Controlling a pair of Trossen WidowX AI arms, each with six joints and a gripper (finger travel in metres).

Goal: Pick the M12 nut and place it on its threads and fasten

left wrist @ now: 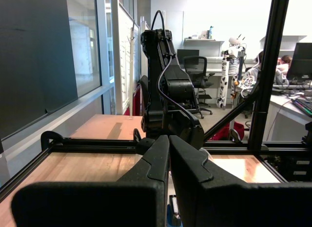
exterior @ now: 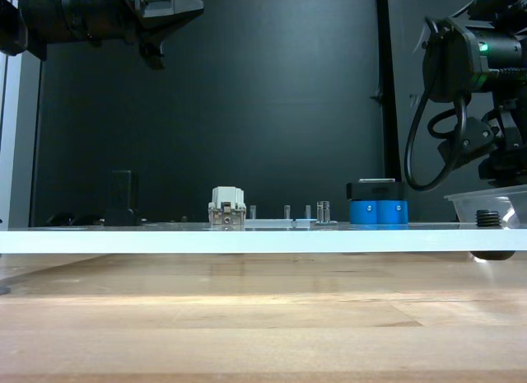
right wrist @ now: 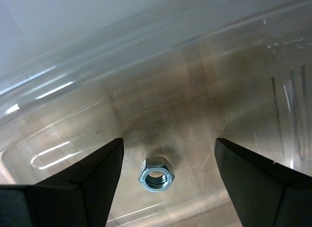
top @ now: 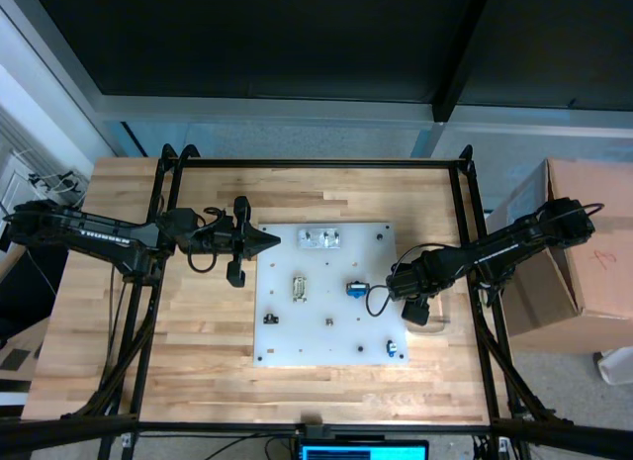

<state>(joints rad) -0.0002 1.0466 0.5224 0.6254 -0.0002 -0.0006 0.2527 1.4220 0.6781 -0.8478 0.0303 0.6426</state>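
Right wrist view — nut point(right wrist: 156, 174) between jaws

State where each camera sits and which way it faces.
High: above near edge, looking down; left gripper at left edge of white board, right gripper over the clear tray.
Low: table height, looking level; bare stud, both arms.
Left wrist: along shut left gripper toward right arm.
Right wrist: into tray; open gripper straddling free-lying nut.
High and low share the board.
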